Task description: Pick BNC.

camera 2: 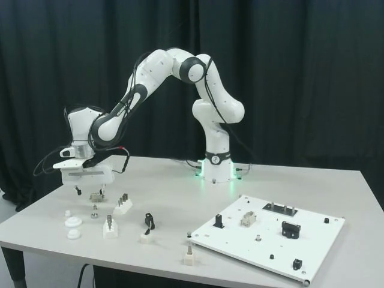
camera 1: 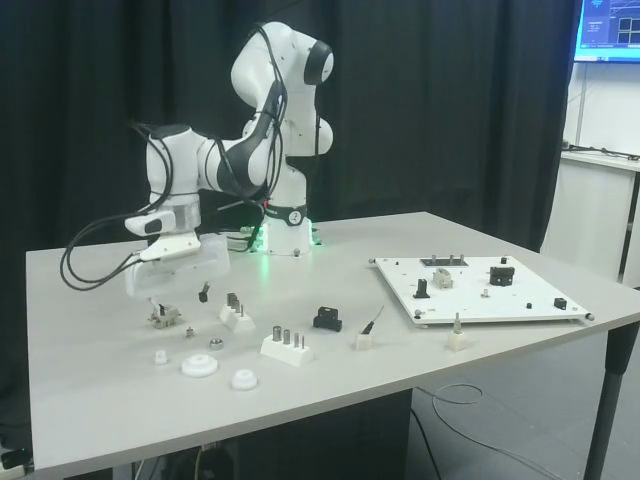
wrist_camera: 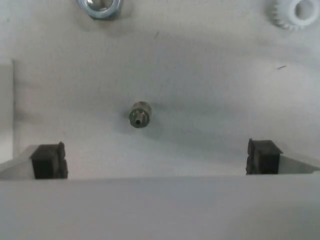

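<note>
The BNC [wrist_camera: 139,115] is a small grey metal connector standing upright on the grey table, seen end-on in the wrist view. It lies between and a little ahead of my two black fingertips [wrist_camera: 49,161], with space on both sides. My gripper [wrist_camera: 155,160] is open and holds nothing. In the first room view the gripper [camera 1: 185,297] hangs just above the BNC [camera 1: 189,333] at the table's left side. The second room view shows the same gripper [camera 2: 89,192] over the BNC [camera 2: 94,207].
A metal nut [wrist_camera: 101,7] and a small white gear [wrist_camera: 298,12] lie close beyond the BNC. A metal fixture [camera 1: 163,318], white blocks with pins [camera 1: 287,345] and larger white gears [camera 1: 200,366] sit nearby. A white assembly board [camera 1: 520,305] lies to the right.
</note>
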Motion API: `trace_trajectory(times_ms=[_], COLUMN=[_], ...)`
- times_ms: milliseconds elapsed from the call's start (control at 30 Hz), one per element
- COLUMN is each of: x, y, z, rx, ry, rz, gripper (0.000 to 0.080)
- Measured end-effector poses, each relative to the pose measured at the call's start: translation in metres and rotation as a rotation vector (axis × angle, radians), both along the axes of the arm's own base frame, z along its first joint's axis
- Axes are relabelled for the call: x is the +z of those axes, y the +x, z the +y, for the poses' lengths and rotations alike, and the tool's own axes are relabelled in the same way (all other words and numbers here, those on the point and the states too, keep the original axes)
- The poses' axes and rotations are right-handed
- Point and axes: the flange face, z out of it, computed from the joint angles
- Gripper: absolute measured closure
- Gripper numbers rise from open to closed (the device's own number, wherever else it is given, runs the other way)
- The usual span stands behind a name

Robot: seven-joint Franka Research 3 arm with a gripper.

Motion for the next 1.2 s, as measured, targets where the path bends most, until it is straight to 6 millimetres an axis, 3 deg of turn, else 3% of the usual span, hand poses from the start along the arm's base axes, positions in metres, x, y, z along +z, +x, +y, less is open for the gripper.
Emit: trace_trajectory(times_ms=[500, 1200], x=[-0.03, -0.047], y=[-0.001, 0.001], z=[0.0, 0.007], rx=[-0.001, 0.011], ry=[0.001, -0.012], rz=[0.03, 0.038], gripper=[0.0003, 0.0003])
